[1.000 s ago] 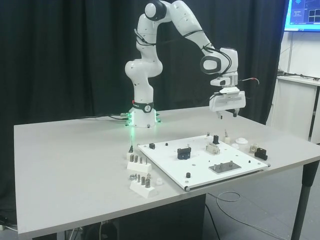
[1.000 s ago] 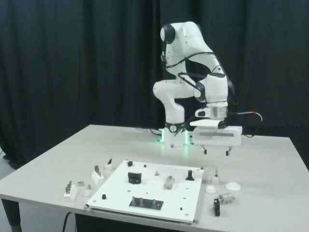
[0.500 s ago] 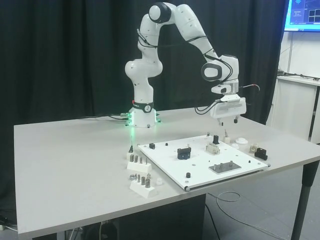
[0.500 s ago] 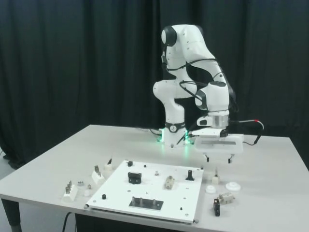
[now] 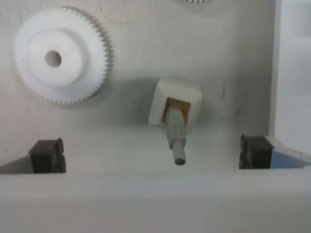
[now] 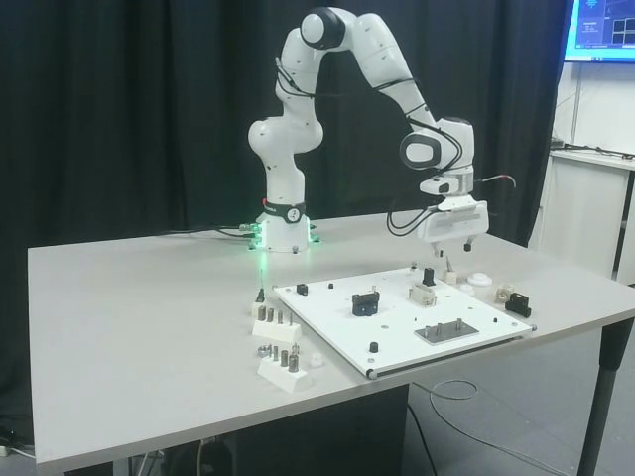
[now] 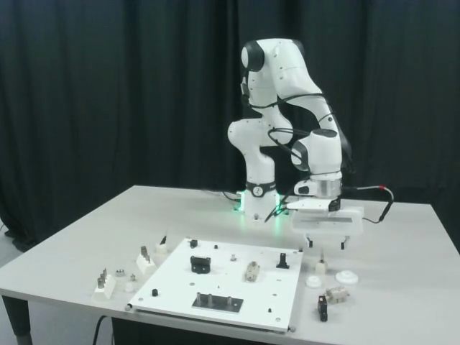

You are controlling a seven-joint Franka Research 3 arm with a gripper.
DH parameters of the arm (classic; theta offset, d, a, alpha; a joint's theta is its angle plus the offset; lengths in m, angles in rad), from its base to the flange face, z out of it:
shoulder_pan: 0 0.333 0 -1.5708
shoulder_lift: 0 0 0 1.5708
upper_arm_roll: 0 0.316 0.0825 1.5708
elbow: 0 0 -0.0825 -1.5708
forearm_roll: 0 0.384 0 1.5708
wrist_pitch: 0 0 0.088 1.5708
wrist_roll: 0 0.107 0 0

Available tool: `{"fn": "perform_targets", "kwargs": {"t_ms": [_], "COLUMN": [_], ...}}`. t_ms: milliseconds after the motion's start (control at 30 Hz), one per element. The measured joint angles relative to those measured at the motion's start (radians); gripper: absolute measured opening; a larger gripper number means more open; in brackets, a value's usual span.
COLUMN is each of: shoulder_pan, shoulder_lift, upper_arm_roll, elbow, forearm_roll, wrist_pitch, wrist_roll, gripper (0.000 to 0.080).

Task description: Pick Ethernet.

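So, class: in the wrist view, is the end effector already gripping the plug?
No. The end effector is open, its fingers standing apart on either side of the plug, not touching it.

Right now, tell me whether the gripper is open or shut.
Open: the gripper has its fingertips spread wide apart, either side of the Ethernet plug.

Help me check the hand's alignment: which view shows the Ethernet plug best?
The wrist view: the Ethernet plug stands in its white holder between the hand's open fingers, beside the white gear. In both room views the plug is only a small peg below the hand.
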Motion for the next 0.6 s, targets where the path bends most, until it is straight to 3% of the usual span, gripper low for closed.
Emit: {"fn": "perform_targets", "kwargs": {"t_ms": [600], "shoulder_pan": [-0.001], "shoulder_lift": [0.052], "upper_arm_roll": [0.006], "elbow": [0.000], "forearm_roll": [0.013], "wrist_pitch": [0.058], "wrist_roll": [0.005], "gripper": [0.0800]}}
